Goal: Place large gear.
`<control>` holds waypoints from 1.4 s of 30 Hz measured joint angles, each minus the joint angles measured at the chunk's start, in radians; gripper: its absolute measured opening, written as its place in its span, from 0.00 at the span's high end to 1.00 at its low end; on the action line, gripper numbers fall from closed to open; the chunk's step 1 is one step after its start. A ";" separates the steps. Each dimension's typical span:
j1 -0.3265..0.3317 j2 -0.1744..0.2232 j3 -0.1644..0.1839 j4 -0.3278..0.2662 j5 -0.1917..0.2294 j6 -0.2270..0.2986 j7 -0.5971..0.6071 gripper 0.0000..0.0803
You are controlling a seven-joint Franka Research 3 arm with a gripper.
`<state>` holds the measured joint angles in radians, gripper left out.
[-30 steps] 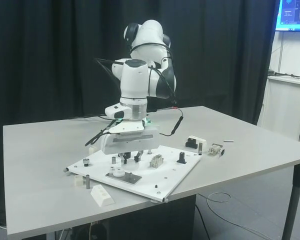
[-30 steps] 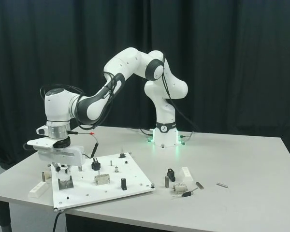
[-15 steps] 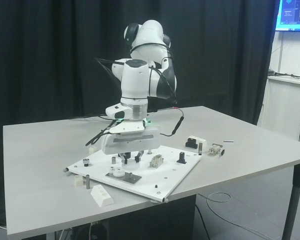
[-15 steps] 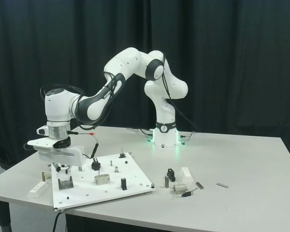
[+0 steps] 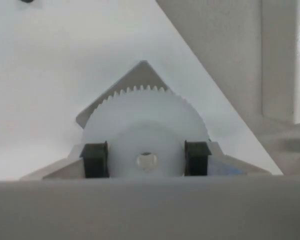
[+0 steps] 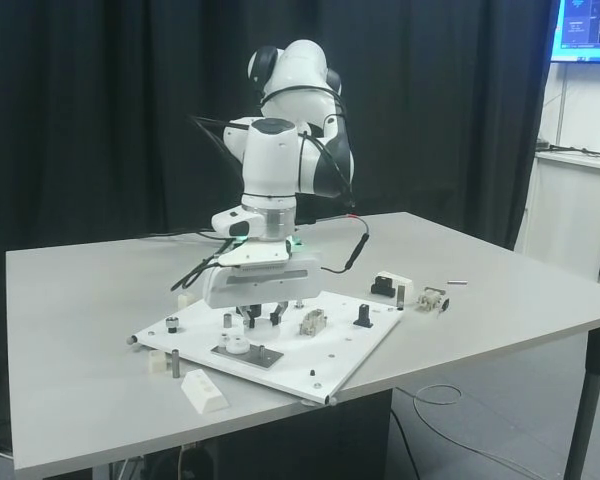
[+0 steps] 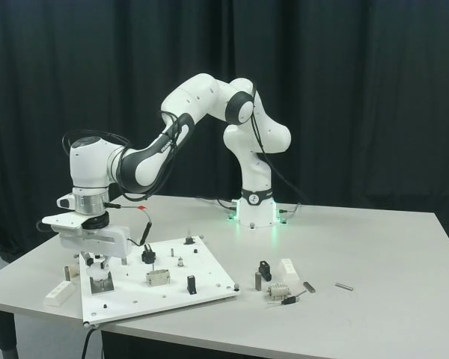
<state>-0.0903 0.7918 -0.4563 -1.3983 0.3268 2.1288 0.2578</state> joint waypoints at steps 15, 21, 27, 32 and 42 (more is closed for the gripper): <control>0.006 0.000 0.000 0.004 0.000 0.003 0.009 0.59; 0.010 0.000 0.005 0.008 0.000 0.003 0.023 0.59; 0.020 0.000 0.026 0.011 0.010 0.002 0.061 0.59; 0.039 0.000 0.050 0.011 0.023 0.000 0.097 0.59; 0.105 0.000 0.096 0.011 0.036 -0.001 0.202 0.59</control>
<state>0.0146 0.7919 -0.3606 -1.3869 0.3630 2.1273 0.4598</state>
